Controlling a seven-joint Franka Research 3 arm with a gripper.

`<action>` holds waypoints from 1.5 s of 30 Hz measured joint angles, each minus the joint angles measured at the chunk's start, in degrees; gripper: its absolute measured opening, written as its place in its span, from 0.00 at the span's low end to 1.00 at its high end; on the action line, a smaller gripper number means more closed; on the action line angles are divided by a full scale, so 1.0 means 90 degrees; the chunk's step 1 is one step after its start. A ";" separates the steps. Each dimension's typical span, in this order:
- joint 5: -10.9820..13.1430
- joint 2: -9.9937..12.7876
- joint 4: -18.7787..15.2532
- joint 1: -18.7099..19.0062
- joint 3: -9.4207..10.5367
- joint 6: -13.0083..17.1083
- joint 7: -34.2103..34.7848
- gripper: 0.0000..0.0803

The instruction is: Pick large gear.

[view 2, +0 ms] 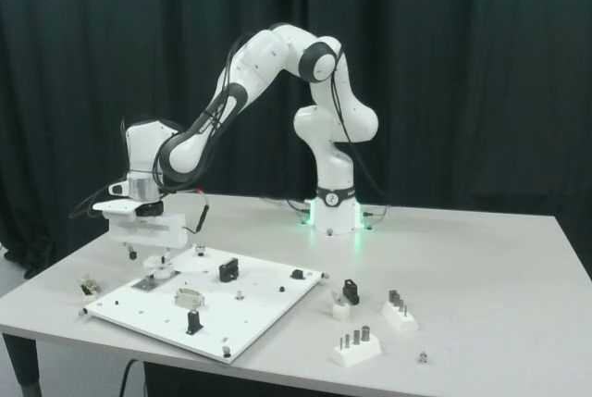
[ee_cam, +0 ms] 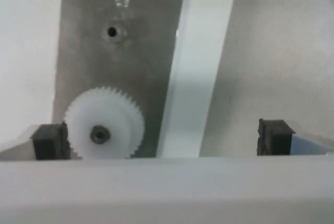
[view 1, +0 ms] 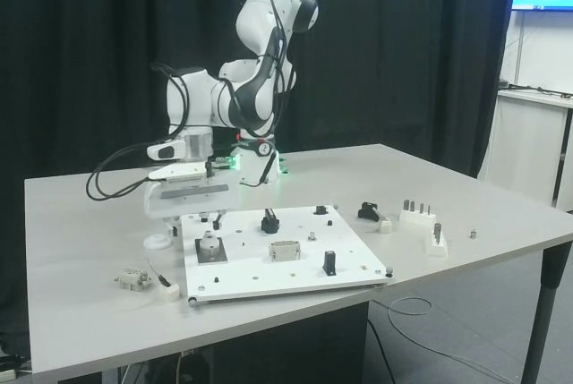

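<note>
The large gear (ee_cam: 104,125) is white and toothed, with a dark hub. It lies flat on a grey metal plate (ee_cam: 125,51) that is fixed to the white board (view 1: 277,263). My gripper (ee_cam: 162,139) hovers just above it and stands open, with its black pads (ee_cam: 49,140) far apart. The gear lies off-centre in the gap, close beside one pad and not gripped. From the room views the gripper (view 1: 211,217) hangs over the gear (view 1: 209,243) at the board's near-left corner, and the gear (view 2: 162,273) shows just below the fingers.
The board also carries black parts (view 1: 269,222) (view 1: 329,261) and a grey socket (view 1: 285,250). A white ring (view 1: 158,241) and a small connector (view 1: 132,278) lie on the table left of the board. White holders with pegs (view 1: 418,216) stand to the right.
</note>
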 joint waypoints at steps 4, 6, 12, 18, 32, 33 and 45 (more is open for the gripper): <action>-0.0006 -0.0047 0.0000 0.0028 -0.0022 -0.0091 0.0025 1.00; -0.0012 -0.0062 0.0000 0.0044 -0.0034 -0.0116 0.0042 1.00; -0.0063 -0.0092 0.0000 0.0066 -0.0043 -0.0163 0.0086 1.00; -0.0117 -0.0097 0.0000 0.0074 -0.0043 -0.0176 0.0117 1.00; -0.0211 -0.0099 -0.0001 0.0078 -0.0048 -0.0178 0.0137 1.00; -0.0215 -0.0099 -0.0001 0.0078 -0.0050 -0.0178 0.0137 1.00; -0.0690 -0.0099 -0.0040 0.0069 -0.0189 -0.0246 0.0137 1.00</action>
